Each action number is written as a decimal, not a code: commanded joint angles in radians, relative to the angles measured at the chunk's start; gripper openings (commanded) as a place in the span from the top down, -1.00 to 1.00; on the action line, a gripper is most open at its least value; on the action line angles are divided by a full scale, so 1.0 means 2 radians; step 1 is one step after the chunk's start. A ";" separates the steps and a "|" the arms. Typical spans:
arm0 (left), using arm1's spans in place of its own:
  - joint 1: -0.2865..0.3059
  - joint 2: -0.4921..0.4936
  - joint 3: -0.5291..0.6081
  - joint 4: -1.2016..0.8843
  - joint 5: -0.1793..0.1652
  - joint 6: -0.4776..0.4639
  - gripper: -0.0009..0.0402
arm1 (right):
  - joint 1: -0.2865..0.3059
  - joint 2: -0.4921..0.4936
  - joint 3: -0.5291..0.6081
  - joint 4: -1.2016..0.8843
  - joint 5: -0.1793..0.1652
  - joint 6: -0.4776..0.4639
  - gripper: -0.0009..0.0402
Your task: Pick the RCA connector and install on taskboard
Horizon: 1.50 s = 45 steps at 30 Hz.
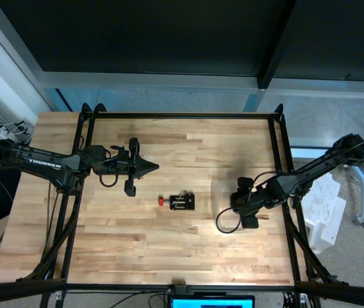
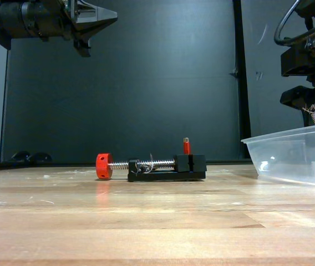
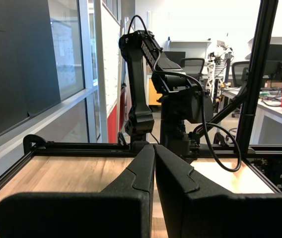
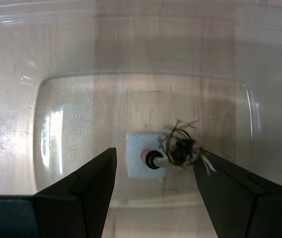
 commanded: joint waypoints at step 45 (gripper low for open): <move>0.000 0.000 0.000 0.000 0.000 0.000 0.96 | 0.004 0.001 -0.026 0.038 0.005 0.000 0.83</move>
